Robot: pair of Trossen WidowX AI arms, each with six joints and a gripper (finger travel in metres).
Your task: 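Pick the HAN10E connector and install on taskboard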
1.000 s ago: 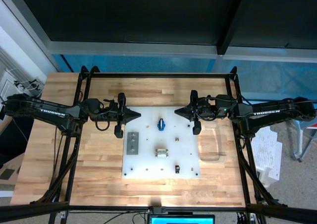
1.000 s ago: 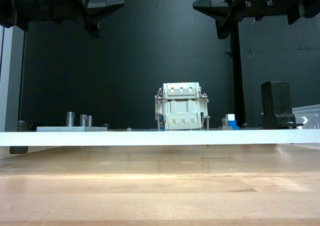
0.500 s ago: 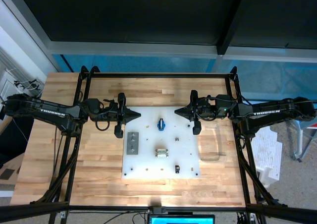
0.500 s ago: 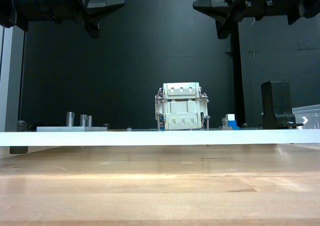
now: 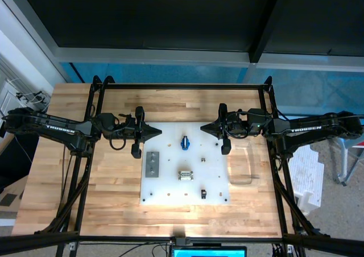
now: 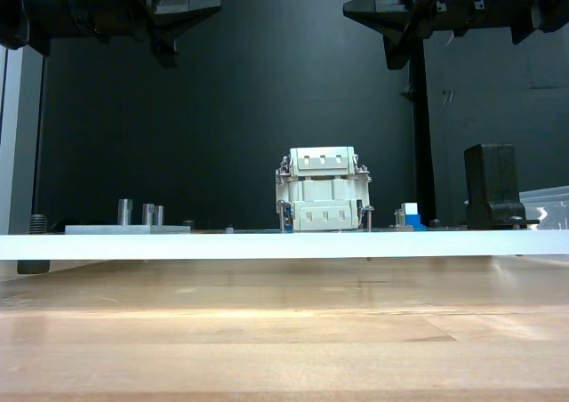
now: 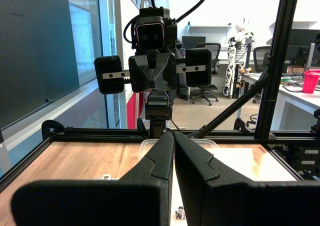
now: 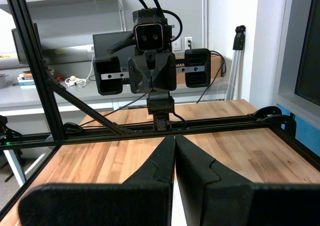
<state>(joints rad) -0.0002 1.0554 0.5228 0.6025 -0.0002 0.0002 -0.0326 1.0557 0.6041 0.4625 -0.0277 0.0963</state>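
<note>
wooden table (image 5: 85, 200): carries the work. taskboard (image 5: 165, 195): a white square plate lying flat at the table's centre, with a clear plastic tray (image 5: 245, 167) just beside its right edge. left gripper (image 5: 158, 132): hangs above the board's far left corner, its fingers (image 7: 159, 158) pressed together on nothing. right gripper (image 5: 203, 128): hangs above the far right part of the board, likewise clenched and empty. both grippers are well clear of every part on the plate. grey block (image 5: 152, 163): sits on the left half of the board and carries three small pins. han10e connector (image 5: 184, 175): stands on the board near its middle, to the right of the grey block and nearer the camera than the blue part (image 5: 185, 142). seen from table height it is a pale grey-beige housing in two stacked tiers, upright and level, with silvery metal fittings at both ends and its base against the plate. judgement: pick and placement appear complete, and the install looks done. whether the connector is fully latched cannot be told.
</note>
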